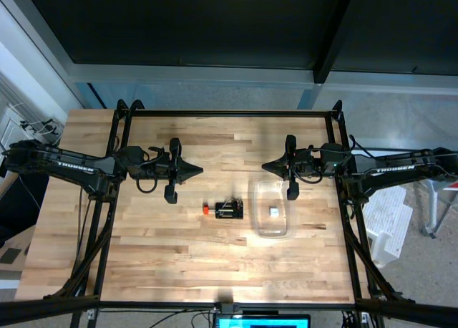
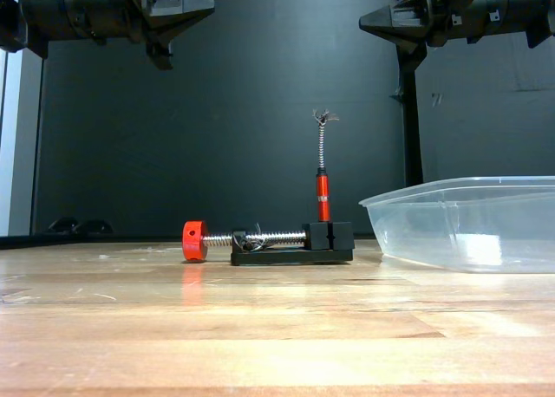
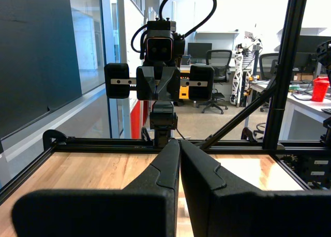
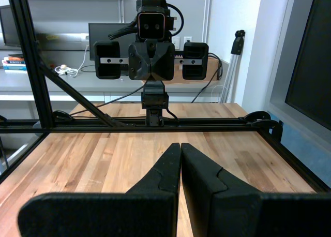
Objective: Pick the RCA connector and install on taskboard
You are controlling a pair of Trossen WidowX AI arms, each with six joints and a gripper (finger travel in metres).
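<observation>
Both arms hang high above the wooden table, tips facing each other across the middle. My left gripper is clenched, fingers pressed flat together on nothing. My right gripper is the same, pinched closed and empty.

Down on the wood I count one taskboard, one clear tray and one RCA connector. The connector is a tiny pale piece lying on the tray floor, walled in on all sides by the tray. The tray sits just beside the taskboard, on my right arm's side, partly below my right gripper. The taskboard lies flat on the table, below the gap between my two grippers but nearer the near edge. Its single red stub points toward my left arm. In the low view one thin red-and-spring post rises upright from the board.
</observation>
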